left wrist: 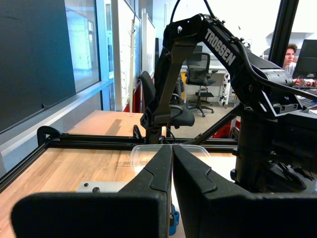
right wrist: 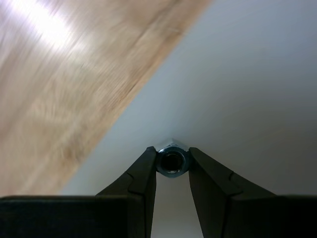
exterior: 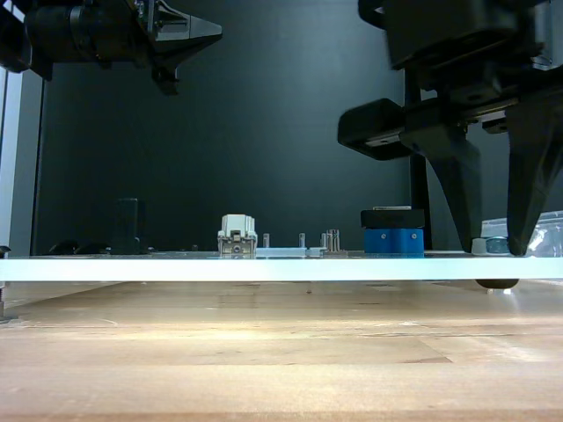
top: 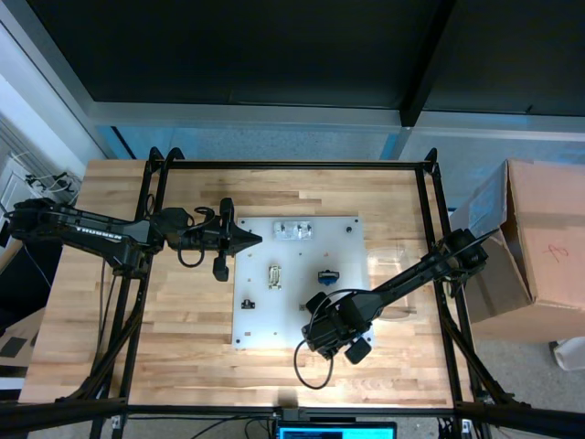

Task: Unfasten the M12 nut and place it in the container

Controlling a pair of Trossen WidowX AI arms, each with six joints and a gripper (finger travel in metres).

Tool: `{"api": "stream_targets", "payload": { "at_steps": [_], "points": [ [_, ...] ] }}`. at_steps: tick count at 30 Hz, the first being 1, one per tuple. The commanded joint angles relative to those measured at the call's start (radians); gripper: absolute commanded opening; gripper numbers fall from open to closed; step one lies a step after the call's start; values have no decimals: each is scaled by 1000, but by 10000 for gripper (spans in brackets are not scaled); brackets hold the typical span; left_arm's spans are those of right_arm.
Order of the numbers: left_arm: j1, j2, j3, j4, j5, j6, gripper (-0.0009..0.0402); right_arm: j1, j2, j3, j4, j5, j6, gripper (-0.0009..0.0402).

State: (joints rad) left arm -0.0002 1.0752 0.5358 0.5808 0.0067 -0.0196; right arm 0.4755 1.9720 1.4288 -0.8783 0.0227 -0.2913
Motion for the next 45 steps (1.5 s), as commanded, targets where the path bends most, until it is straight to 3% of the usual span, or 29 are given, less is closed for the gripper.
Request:
{"api": "stream_targets", "payload": {
  "at_steps": [1,7,15,27,32,39,42,45],
  "points": [
    [0,0,0,0,0,0,0,0,-1,0,-1,1,-142,10],
    [0,0,0,0,0,0,0,-1,-1,0,0,-20,-243,25],
    [0,0,0,0,0,0,0,0,-2,0,1,-24,-241,61],
    [0,0,0,0,0,0,0,2,-20,0,-3,-23,-238,183],
    [0,0,0,0,0,0,0,1,-39,0,-23,-24,-194,210],
    [0,0,0,0,0,0,0,0,-93,0,-27,-14,229,180],
    [0,0,0,0,0,0,0,-5,-111,0,-34,-18,515,138],
    [0,0,0,0,0,0,0,-6,-115,0,-49,-29,684,80]
  ]
}}
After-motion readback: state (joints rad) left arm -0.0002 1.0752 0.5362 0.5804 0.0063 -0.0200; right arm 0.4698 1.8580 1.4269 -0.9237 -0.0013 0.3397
